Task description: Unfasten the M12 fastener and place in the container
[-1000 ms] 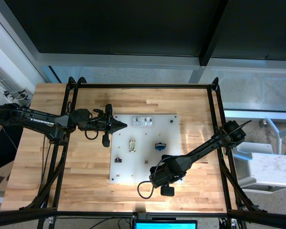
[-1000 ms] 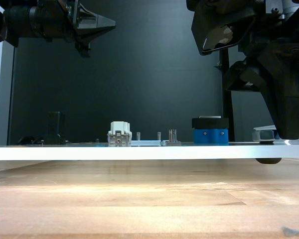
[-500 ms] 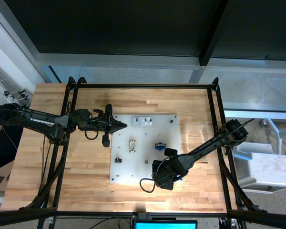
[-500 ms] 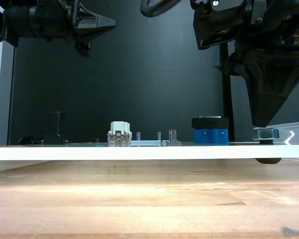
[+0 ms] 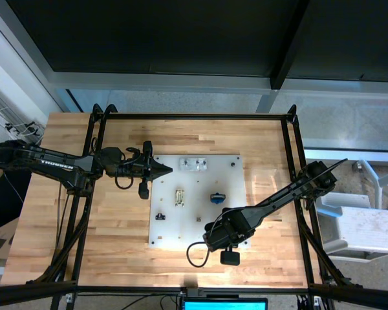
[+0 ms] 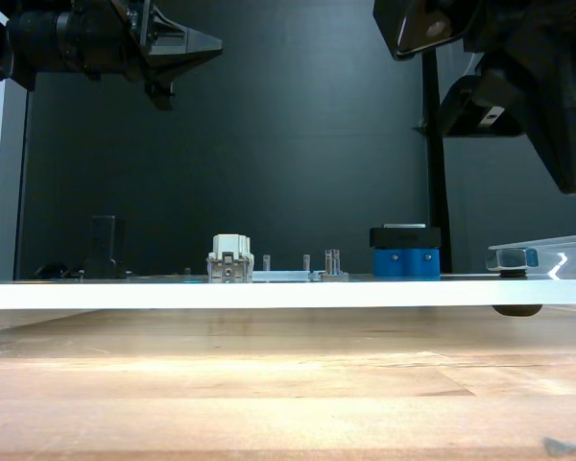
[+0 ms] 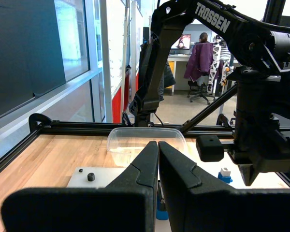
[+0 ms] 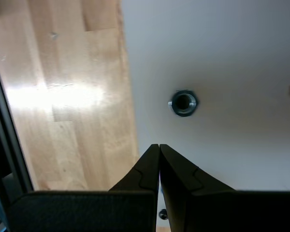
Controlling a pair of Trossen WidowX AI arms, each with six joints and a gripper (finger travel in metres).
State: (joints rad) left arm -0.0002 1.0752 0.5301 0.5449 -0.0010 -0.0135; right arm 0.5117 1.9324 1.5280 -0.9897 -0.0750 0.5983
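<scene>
The small silver nut sits on its stud on the white board, and its centre shows dark in the right wrist view. In the low view the nut stands just in front of the clear container. My right gripper hangs above the board, well clear of the nut, shut with nothing between its fingers. In the high view the right gripper hides the nut. The container lies on the wood right of the board. My left gripper is shut and empty, high over the board's far left edge.
On the board stand a blue block, a white connector, a silver post and a black post at the far right corner. The table's black frame rails run around the work area.
The right gripper has lifted off the nut and risen, turning its wrist as it went. The nut, covered a second ago, now shows on its stud. The left arm has not moved.
</scene>
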